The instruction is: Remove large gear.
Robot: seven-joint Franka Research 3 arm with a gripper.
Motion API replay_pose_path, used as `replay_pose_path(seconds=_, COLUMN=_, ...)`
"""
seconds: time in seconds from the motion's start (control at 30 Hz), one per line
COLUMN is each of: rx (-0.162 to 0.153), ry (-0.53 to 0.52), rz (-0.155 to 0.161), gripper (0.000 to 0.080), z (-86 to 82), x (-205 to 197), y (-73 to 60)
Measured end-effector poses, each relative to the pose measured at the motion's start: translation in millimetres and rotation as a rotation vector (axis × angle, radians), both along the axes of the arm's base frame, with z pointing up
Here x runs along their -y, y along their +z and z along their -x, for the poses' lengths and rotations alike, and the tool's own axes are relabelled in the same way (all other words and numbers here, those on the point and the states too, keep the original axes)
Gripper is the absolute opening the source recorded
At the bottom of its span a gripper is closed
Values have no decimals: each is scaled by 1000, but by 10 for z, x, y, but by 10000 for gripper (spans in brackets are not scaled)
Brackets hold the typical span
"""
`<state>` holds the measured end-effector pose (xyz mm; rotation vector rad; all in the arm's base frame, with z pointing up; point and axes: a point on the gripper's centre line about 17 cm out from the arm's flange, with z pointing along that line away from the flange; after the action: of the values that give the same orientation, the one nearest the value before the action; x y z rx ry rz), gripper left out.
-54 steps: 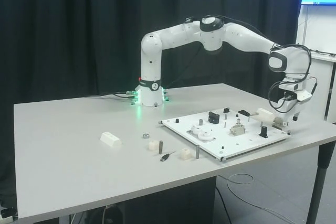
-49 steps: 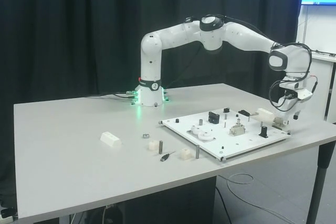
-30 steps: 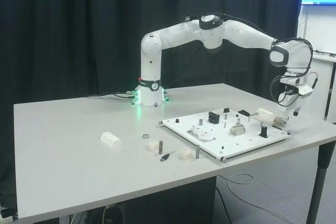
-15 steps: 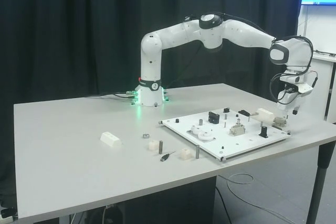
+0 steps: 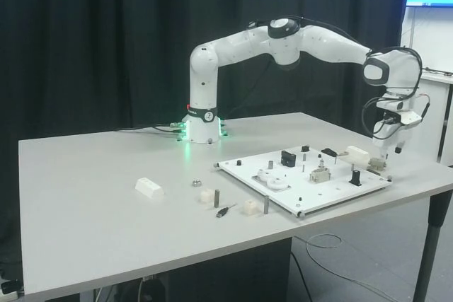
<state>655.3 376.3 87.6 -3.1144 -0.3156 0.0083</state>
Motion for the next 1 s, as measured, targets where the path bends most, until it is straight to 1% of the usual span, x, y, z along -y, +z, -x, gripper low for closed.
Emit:
replay_pose_path(seconds=0.1, rx=-1, ry=-5, rz=2, gripper=800, z=-16, x=41, y=32)
replay_pose_path(seconds=0.23, rx=-7, ry=-14, rz=17, gripper=800, z=-27, x=143, y=105)
replay_pose_path(seconds=0.37, rx=-16, ry=-17, rz=48, gripper=800, z=-27, x=296, y=191)
replay_pose_path(seconds=0.43, rx=-23, ry=-14, rz=70, gripper=800, z=-23, x=395, y=231)
replay_pose_path(seconds=0.63, rx=-61, ry=-11, rz=134, gripper=800, z=27, x=740, y=323)
replay_pose_path(seconds=0.73, rx=-84, ry=-7, rz=159, gripper=800, z=59, x=925, y=358)
replay_pose_path(seconds=0.87, rx=-111, ry=0, rz=186, gripper=800, z=100, x=1189, y=395)
replay_pose_path(seconds=1.0, rx=-137, ry=8, rz=198, gripper=800, z=145, x=1450, y=405)
